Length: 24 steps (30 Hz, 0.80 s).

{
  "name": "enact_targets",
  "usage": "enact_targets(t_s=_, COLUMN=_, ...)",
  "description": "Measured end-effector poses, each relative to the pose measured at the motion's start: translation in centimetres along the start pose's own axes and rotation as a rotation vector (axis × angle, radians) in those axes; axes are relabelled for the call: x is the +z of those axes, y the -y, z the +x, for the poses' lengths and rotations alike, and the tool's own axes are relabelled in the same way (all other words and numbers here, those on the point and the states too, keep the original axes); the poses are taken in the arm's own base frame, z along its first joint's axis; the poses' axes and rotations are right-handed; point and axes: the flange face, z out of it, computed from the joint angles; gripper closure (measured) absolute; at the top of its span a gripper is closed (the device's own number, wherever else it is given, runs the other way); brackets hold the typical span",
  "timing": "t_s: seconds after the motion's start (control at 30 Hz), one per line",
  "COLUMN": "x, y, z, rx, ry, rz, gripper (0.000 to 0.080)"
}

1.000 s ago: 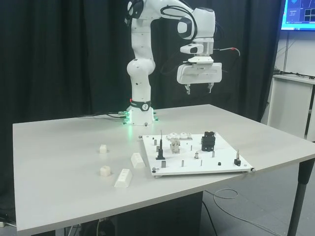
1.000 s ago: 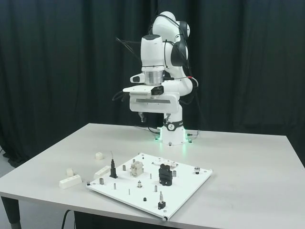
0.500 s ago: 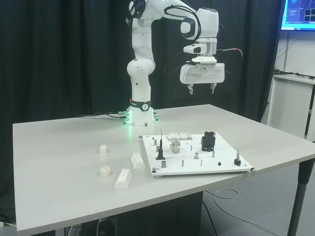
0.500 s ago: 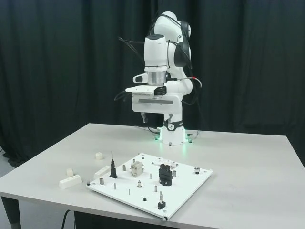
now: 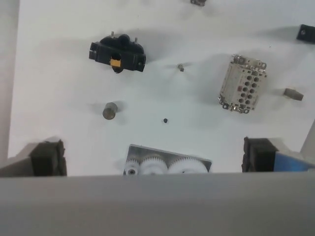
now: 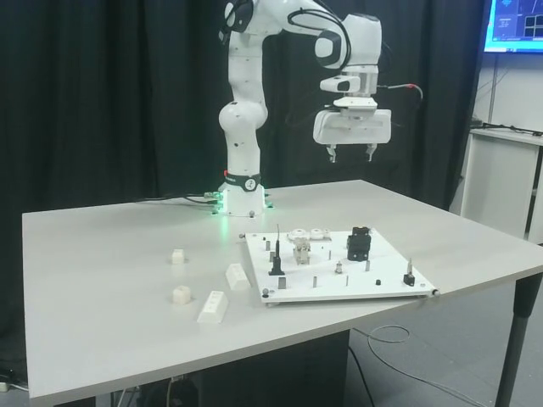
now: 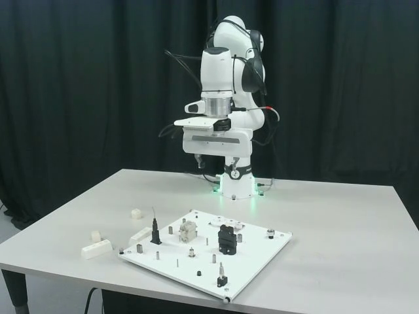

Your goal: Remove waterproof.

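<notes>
A white board [image 6: 386, 275] [image 7: 255, 258] [image 5: 59, 98] lies on the grey table [image 6: 102, 246] and carries several small parts. A black connector block [image 5: 117, 53] [image 6: 358, 243] [image 7: 227, 236] stands upright on it. My gripper [image 6: 349, 156] [image 7: 211, 157] [image 5: 152, 156] hangs high above the far side of the board. It is open and holds nothing. In the wrist view its black fingertips [image 5: 47, 157] sit far apart, and the black block lies well beyond them, untouched.
On the board also sit a grey multi-pin connector [image 5: 242, 83] [image 6: 303, 249], white gears [image 5: 157, 167] [image 6: 310, 235], a short peg [image 5: 110, 110] and a black plug with a thin rod [image 6: 277, 259]. Loose white blocks [image 6: 213, 306] [image 7: 97, 248] lie on the table beside the board.
The arm has carried the open gripper a little higher and further to the right in the first room view. Nothing on the board or table has moved.
</notes>
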Motion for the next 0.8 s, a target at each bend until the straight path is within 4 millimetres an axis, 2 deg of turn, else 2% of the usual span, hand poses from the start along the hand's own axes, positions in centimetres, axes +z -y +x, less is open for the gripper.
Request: enact_targets(t_s=0.8, x=-0.21, y=-0.11, z=0.80, rx=0.006, ry=-0.020, rz=-0.008, gripper=0.0003)
